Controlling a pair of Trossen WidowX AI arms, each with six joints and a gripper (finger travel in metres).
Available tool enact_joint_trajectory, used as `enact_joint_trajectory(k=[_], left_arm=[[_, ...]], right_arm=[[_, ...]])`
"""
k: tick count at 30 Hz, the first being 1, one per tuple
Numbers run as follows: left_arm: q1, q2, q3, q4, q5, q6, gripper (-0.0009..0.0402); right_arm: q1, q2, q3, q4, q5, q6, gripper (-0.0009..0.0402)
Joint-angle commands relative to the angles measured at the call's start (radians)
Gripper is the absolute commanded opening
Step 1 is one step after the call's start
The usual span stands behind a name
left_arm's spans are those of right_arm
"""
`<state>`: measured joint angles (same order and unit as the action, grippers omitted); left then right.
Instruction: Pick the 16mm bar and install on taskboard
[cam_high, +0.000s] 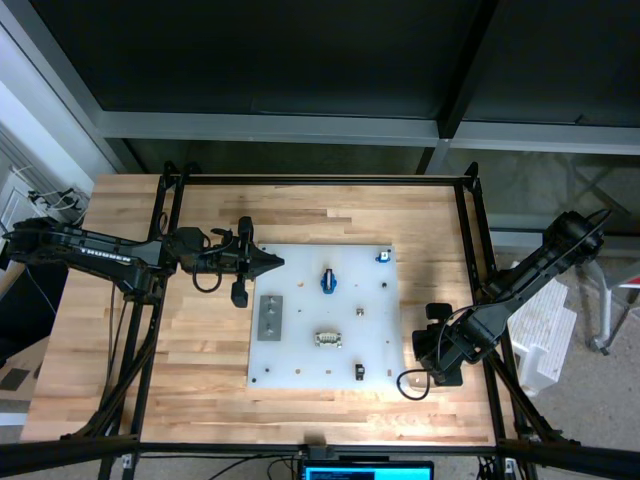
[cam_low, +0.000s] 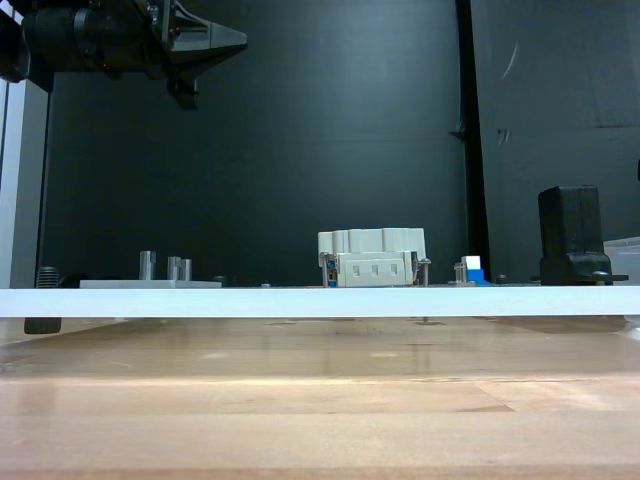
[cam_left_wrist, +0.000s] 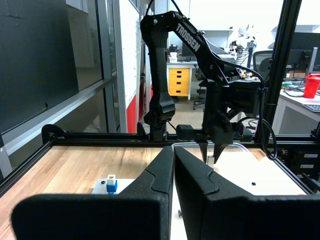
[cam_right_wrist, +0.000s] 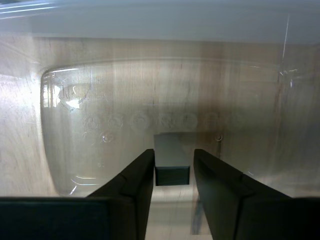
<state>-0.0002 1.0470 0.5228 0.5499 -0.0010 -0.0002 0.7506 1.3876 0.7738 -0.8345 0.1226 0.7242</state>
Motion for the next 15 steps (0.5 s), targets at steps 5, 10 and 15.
enact_joint_trajectory(k=[5,10,15], left_arm=[[0.000,0.000,0.000,0.000,0.000,0.000,0.0000],[0.000,0.000,0.000,0.000,0.000,0.000,0.0000],[0.000,0.000,0.000,0.000,0.000,0.000,0.0000]], right_arm=[[0.000,0.000,0.000,-0.001,0.001,0.000,0.0041],[0.000,0.000,0.001,0.000,0.000,0.001,0.0008],[0.000,0.000,0.014,-0.002,-0.002,0.001,0.0001]])
